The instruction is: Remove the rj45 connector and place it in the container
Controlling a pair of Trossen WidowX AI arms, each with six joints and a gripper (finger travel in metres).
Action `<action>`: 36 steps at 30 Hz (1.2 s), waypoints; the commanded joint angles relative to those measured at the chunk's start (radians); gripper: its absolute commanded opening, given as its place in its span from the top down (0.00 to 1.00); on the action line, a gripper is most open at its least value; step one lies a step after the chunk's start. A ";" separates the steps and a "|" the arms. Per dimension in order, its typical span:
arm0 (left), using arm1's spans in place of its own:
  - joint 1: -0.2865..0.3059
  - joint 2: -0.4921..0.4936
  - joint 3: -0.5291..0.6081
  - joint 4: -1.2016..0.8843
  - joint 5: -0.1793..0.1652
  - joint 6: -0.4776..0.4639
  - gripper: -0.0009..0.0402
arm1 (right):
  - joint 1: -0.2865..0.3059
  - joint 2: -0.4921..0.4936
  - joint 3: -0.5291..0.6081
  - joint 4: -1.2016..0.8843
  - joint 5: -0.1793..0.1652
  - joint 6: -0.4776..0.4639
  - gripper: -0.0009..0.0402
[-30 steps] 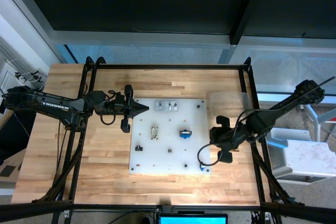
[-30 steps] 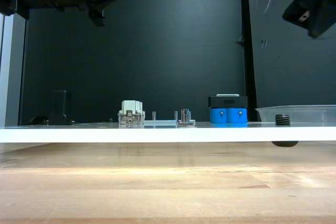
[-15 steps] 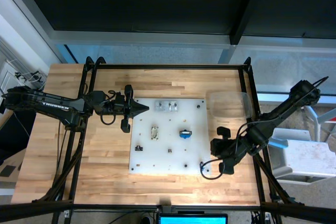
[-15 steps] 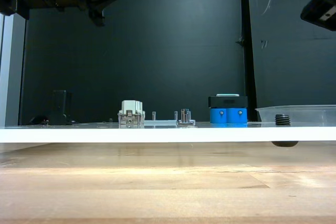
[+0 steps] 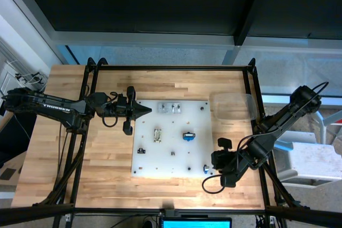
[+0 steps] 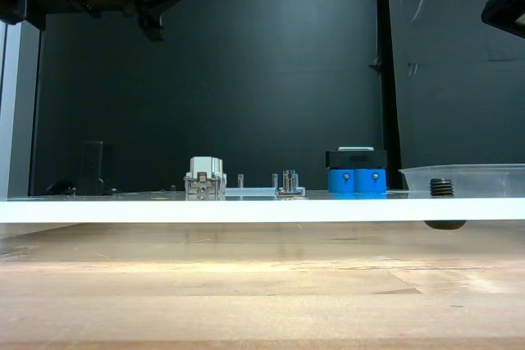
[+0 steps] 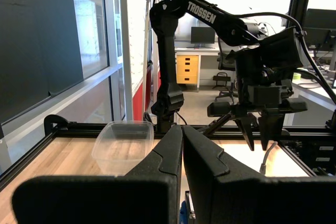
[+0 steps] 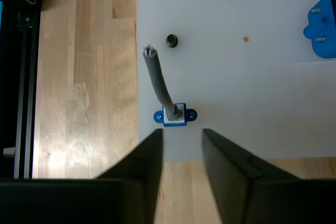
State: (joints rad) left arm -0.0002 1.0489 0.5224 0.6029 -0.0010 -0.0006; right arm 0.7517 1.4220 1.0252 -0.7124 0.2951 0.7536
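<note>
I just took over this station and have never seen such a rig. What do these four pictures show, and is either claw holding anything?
Two robot arms stand at the table's sides. One picture looks down from above, one looks level along the table, two come from cameras on the arms' wrists. The left claw is shut on nothing, high over the white board's left edge. The right claw is open and empty, just short of the rj45 connector, a whitish plug seated in a blue socket at the board's near right corner. The clear container stands beside the board's far right corner.
</note>
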 commanded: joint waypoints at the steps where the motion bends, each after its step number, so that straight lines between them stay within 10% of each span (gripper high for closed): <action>1: 0.000 0.000 0.000 0.000 0.000 0.000 0.98 | 0.000 0.014 -0.002 0.002 0.001 -0.001 0.57; 8: 0.000 0.000 0.000 0.000 0.000 0.001 0.98 | -0.002 0.052 -0.002 0.015 0.002 -0.003 0.42; 36: 0.000 0.000 0.000 0.000 0.000 0.000 0.98 | -0.032 0.140 -0.043 0.141 0.038 -0.074 0.48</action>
State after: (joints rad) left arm -0.0002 1.0489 0.5224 0.6025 -0.0010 -0.0002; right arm 0.7193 1.5627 0.9813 -0.5701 0.3340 0.6811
